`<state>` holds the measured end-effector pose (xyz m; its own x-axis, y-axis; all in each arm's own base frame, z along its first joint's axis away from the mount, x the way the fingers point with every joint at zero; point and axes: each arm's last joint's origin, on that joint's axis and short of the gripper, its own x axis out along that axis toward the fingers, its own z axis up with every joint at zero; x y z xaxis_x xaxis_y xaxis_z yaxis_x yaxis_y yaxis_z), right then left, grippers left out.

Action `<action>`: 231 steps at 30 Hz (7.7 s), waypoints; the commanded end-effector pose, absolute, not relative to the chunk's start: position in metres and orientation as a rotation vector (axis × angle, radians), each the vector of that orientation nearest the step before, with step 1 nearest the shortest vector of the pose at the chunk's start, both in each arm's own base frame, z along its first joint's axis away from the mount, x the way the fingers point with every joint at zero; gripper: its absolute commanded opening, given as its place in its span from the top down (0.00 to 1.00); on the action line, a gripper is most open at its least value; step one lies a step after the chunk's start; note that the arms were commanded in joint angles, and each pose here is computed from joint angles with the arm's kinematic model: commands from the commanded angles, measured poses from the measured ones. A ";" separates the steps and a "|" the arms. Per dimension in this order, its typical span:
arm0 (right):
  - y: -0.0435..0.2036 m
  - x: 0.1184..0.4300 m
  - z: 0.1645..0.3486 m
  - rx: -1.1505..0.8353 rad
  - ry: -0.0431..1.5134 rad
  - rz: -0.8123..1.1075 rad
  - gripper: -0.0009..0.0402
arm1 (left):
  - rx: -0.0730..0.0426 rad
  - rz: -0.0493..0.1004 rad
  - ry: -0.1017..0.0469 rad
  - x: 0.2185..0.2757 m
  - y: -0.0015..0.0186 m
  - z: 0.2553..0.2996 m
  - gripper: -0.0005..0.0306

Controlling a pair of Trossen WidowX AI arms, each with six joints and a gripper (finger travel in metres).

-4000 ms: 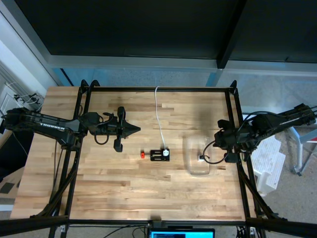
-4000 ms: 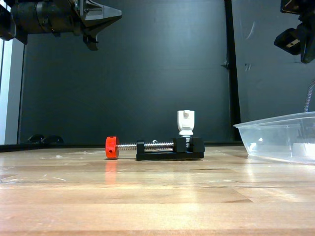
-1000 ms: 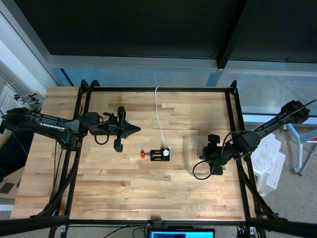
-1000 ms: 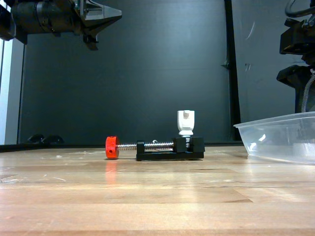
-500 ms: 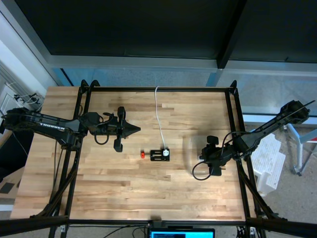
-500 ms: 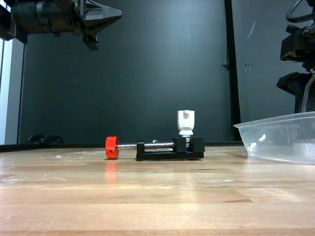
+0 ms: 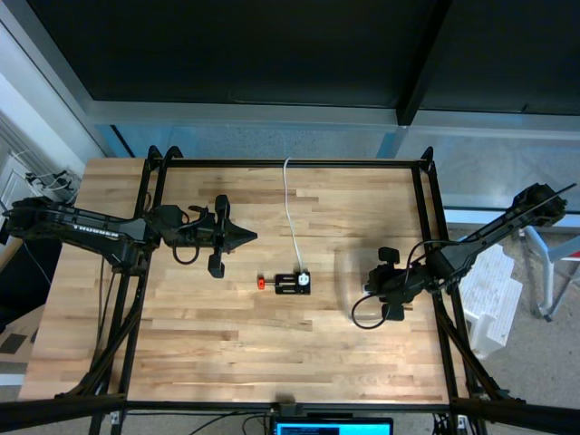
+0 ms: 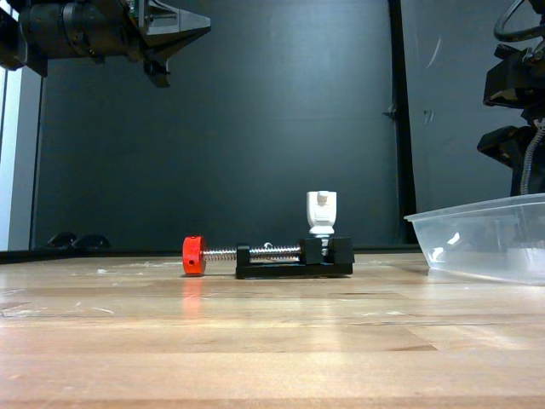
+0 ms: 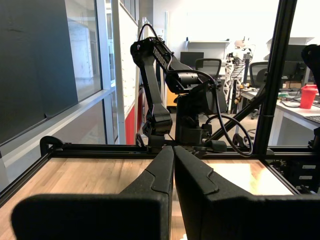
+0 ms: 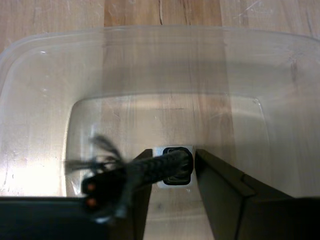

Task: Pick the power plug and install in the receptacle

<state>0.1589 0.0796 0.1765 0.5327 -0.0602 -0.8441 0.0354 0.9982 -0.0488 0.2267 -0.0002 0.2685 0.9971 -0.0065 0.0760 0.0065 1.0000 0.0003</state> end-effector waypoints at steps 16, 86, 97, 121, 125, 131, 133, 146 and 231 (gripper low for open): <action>0.077 0.155 0.184 -0.020 1.002 -0.062 0.98 | 0.000 -0.007 -0.076 0.2268 -0.0002 0.2686 0.98; 0.069 0.321 0.257 -0.087 0.875 -0.078 0.98 | 0.000 -0.007 -0.076 0.2268 -0.0002 0.2686 0.98; 0.071 0.328 0.245 -0.097 0.900 -0.063 0.98 | 0.000 -0.006 -0.076 0.2268 -0.0002 0.2686 0.98; 0.067 0.327 0.237 -0.105 0.913 -0.062 0.98 | 0.000 -0.006 -0.076 0.2269 -0.0001 0.2685 0.98; 0.066 0.327 0.234 -0.103 0.906 -0.062 0.98 | 0.000 -0.006 -0.076 0.2269 -0.0001 0.2685 0.98; 0.066 0.327 0.233 -0.103 0.907 -0.063 0.98 | 0.000 -0.007 -0.076 0.2269 -0.0002 0.2685 0.98; 0.066 0.326 0.231 -0.103 0.909 -0.064 0.98 | 0.000 -0.006 -0.076 0.2269 -0.0001 0.2685 0.98; 0.065 0.329 0.216 -0.098 0.954 -0.051 0.98 | 0.000 -0.007 -0.076 0.2268 -0.0002 0.2686 0.98; 0.056 0.289 0.264 0.020 0.764 -0.070 0.65 | 0.000 -0.006 -0.076 0.2269 -0.0001 0.2685 0.98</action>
